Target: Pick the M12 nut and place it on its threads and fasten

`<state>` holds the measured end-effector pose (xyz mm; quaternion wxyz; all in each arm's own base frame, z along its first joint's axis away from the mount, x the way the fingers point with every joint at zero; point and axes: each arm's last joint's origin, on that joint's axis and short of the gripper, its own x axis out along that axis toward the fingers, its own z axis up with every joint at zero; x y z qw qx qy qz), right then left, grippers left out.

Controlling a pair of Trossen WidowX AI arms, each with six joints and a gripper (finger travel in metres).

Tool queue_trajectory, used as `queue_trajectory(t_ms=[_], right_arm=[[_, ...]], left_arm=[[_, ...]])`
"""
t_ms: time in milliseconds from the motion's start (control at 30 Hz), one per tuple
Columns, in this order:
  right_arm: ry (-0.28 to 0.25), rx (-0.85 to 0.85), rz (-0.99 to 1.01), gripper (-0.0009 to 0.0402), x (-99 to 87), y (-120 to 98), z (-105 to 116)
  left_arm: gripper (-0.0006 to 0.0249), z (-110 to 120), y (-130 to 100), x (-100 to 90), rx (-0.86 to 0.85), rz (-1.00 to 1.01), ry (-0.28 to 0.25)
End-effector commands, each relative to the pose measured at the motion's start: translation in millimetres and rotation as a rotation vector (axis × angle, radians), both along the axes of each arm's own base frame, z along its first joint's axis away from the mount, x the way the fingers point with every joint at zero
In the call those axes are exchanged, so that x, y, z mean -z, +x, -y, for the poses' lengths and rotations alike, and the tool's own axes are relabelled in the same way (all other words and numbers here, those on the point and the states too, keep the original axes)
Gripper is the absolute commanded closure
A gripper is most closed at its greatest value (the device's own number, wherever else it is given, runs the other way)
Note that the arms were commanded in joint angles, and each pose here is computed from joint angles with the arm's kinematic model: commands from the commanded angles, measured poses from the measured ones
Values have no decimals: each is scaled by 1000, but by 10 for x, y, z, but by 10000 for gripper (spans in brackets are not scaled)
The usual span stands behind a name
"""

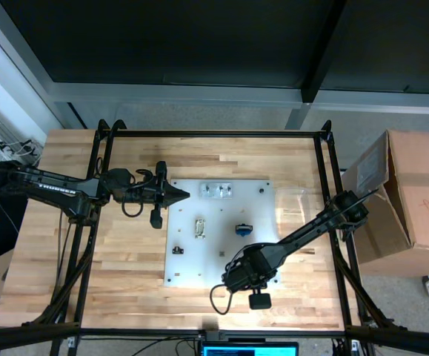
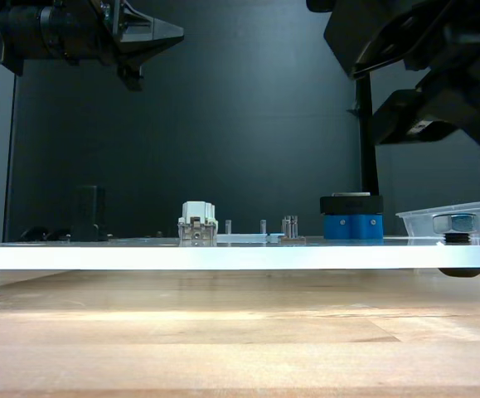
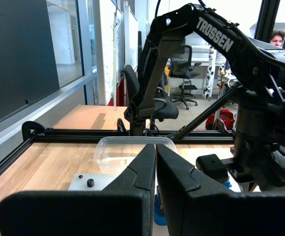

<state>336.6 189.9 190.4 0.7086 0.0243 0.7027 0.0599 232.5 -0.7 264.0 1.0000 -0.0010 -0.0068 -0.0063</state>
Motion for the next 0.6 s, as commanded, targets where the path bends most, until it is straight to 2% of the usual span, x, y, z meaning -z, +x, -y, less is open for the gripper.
queue_trajectory(t_ms=[33, 167, 233, 533, 600], right_arm=[[-81, 39, 42, 393, -9, 11, 31], [-169, 96, 81, 393, -10, 17, 61], [-190, 103, 94, 393, -10, 20, 67], [-182, 98, 99, 393, 29, 29, 59], [-154, 96, 87, 393, 45, 24, 52]], left_arm=[[243, -1, 1, -1, 0, 0, 0], [243, -1, 1, -1, 0, 0, 0], [243, -1, 1, -1, 0, 0, 0], [243, -1, 1, 0, 0, 0, 0], [243, -1, 1, -1, 0, 0, 0]])
